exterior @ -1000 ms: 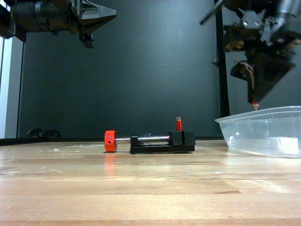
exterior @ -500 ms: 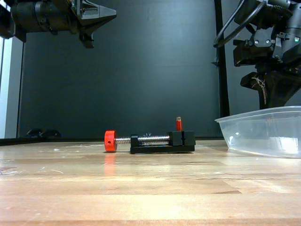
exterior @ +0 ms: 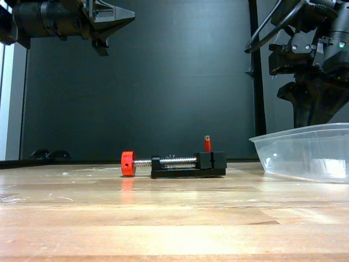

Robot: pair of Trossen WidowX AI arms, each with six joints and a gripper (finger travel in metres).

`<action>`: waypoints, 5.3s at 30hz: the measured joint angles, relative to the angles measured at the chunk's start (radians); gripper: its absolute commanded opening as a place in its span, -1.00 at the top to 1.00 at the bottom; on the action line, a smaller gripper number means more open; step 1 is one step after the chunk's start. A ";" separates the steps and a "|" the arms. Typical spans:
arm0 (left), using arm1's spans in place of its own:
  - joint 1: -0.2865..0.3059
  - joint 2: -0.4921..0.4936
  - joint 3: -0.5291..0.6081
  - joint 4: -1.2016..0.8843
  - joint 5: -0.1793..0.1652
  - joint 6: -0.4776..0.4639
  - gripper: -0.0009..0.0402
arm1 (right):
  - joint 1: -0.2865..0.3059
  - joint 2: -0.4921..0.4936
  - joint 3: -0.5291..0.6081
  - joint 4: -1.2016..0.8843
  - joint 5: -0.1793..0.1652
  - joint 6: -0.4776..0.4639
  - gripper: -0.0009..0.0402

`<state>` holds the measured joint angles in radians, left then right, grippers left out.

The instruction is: Remove the RCA connector from the receptacle and place in the container

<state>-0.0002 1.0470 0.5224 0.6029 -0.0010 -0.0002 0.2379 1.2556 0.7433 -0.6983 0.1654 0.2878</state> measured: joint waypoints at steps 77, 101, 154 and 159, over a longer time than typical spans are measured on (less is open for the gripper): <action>0.000 0.000 0.000 0.000 0.000 0.000 0.96 | -0.243 -0.181 -0.112 1.171 -0.143 -0.294 0.96; 0.000 0.000 0.000 0.000 0.000 0.000 0.96 | -0.242 -0.180 -0.105 1.161 -0.140 -0.296 0.96; 0.000 0.000 0.000 0.000 0.000 0.000 0.96 | -0.242 -0.181 -0.105 1.160 -0.140 -0.296 0.96; 0.000 0.000 0.000 0.000 0.000 0.000 0.96 | -0.242 -0.181 -0.105 1.160 -0.140 -0.296 0.96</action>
<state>-0.0002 1.0470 0.5224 0.6029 -0.0006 -0.0006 -0.0040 1.0744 0.6384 0.4618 0.0254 -0.0078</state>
